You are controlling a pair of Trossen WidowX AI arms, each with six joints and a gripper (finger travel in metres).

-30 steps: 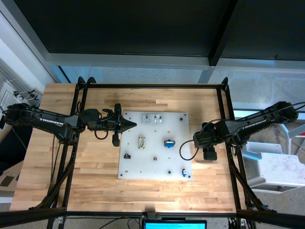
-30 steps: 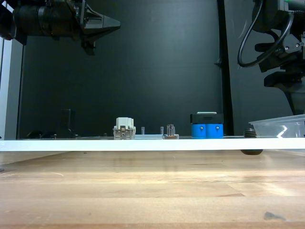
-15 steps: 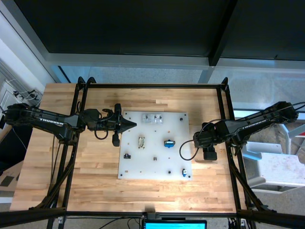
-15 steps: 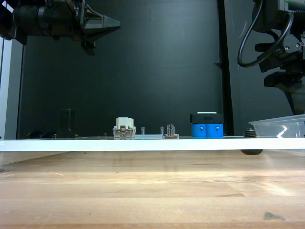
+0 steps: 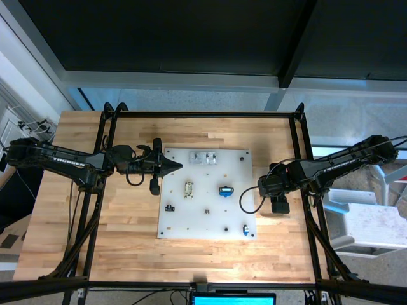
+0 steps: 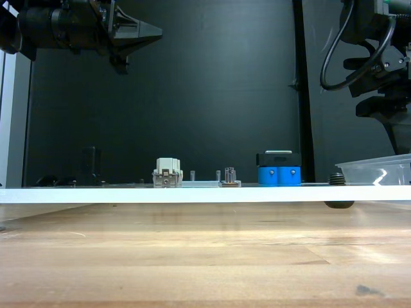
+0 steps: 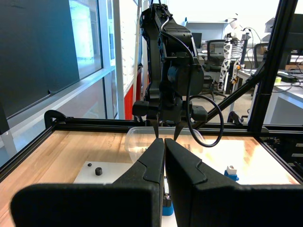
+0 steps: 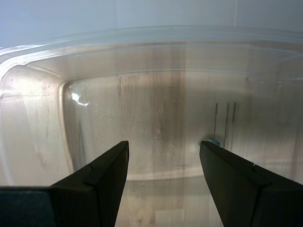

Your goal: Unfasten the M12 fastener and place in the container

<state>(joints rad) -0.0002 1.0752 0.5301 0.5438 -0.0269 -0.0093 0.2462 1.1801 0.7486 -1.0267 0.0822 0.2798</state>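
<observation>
The black ribbed stud (image 6: 337,179) stands bare on the white board (image 5: 191,219), near its near right edge (image 5: 225,229). My right gripper (image 8: 163,156) hangs open and empty just above the clear container (image 8: 142,35), which stands right of the board (image 6: 379,170). A tiny pale glint (image 8: 210,141) lies on the container's floor beside one finger; I cannot tell whether it is the M12 fastener. My left gripper (image 5: 177,166) is shut on nothing and hovers high over the board's far left edge (image 6: 154,29).
On the board stand a blue block (image 6: 279,172), a beige connector (image 6: 167,174), a small silver post (image 6: 229,176) and a blue-and-white part (image 5: 246,230). A black post (image 7: 98,170) marks the far right corner. A black frame surrounds the wooden table (image 5: 127,254).
</observation>
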